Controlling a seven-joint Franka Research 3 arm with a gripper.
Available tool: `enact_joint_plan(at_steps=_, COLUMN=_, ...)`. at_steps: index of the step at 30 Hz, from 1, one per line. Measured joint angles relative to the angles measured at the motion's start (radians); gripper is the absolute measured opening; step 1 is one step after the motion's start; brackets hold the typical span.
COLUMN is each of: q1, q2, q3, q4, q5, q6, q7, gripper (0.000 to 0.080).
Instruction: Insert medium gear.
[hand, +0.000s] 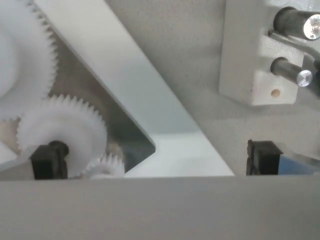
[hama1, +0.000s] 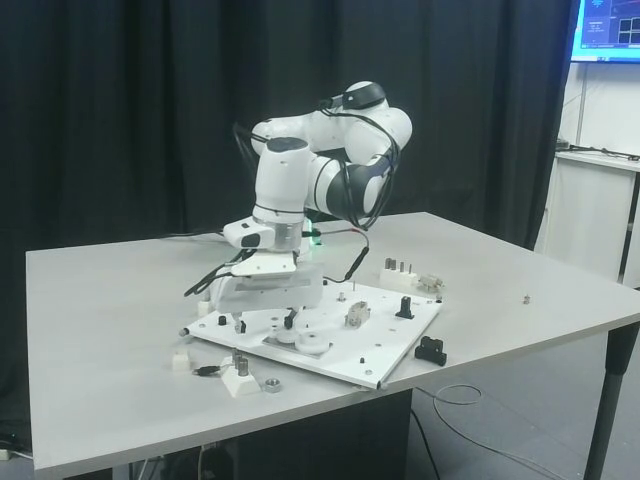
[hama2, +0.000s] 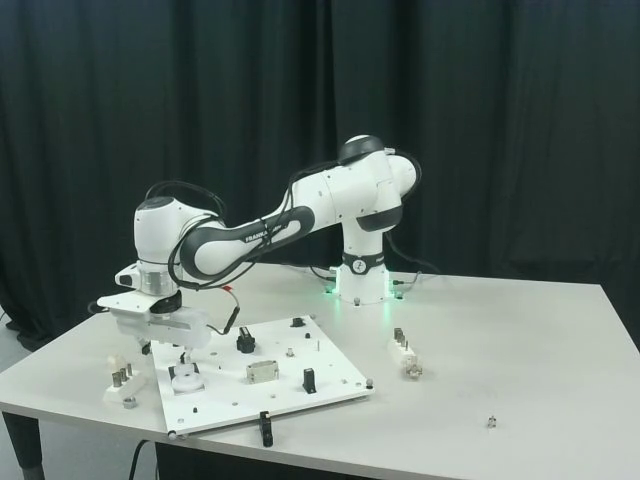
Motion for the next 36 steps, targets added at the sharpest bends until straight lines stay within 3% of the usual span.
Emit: enact_joint_plan(at_steps=36, q1=-0.009, q2=-0.001, q3=0.005, q4=0.000, q5=0.023, q6=0.015, q7=0.000, gripper=0.0800)
